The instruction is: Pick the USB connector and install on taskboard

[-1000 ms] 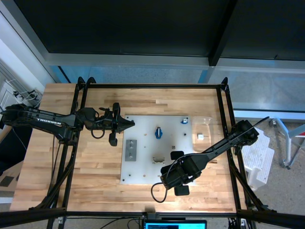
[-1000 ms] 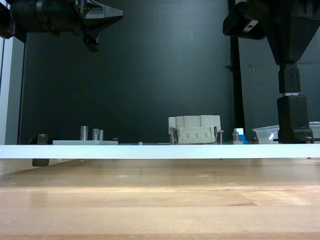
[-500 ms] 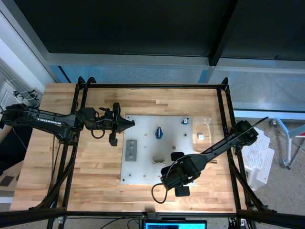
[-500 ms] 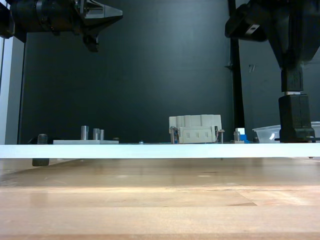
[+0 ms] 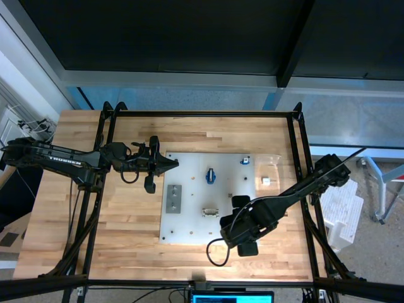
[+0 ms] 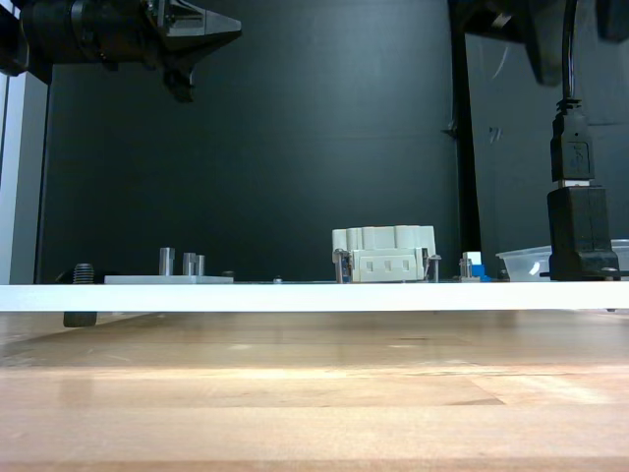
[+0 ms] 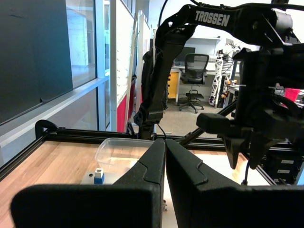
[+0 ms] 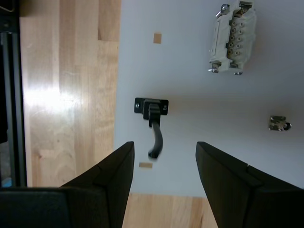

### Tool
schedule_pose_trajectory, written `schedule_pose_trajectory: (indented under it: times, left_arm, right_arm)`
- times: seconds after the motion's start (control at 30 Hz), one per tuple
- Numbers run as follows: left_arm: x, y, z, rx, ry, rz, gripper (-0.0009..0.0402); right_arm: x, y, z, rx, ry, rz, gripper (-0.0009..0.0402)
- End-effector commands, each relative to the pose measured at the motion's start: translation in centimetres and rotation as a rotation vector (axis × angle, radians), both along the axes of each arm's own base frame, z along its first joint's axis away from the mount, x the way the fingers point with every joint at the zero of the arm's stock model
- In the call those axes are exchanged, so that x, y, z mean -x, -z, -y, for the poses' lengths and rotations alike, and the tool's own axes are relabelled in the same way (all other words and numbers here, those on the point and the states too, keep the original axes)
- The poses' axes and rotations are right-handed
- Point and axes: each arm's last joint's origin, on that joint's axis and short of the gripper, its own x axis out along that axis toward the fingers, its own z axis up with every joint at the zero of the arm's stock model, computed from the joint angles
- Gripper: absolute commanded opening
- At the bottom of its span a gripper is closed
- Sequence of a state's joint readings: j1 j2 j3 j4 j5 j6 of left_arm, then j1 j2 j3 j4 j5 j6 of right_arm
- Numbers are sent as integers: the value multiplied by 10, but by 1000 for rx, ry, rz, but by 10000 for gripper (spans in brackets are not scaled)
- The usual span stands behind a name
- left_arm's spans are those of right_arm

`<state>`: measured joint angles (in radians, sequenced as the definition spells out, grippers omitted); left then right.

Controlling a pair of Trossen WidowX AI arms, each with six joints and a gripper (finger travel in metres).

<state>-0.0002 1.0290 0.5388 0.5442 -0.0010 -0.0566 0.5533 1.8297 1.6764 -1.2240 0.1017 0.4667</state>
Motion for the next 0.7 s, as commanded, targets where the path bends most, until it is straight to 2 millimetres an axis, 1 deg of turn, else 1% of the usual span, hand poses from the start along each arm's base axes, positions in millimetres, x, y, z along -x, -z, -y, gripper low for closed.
schedule_pose_trajectory:
  times: [0.03,0.17,0.4,0.5,0.6,0.7]
  left_arm:
    - [0,0,0,0,0,0,0]
    - [0,0,0,0,0,0,0]
    - [0,0,0,0,0,0,0]
    - [0,0,0,0,0,0,0]
    - [0,0,0,0,0,0,0]
    - [0,0,0,0,0,0,0]
  right_arm:
    - [5,-10,4,-12,2,25,180]
    - [9,-17,6,-23,1,42,174]
    - [9,-19,6,-25,0,46,155]
    - [13,-23,9,-25,3,62,143]
    - [21,-29,14,-32,6,78,123]
    - [26,-35,23,-22,22,110,87]
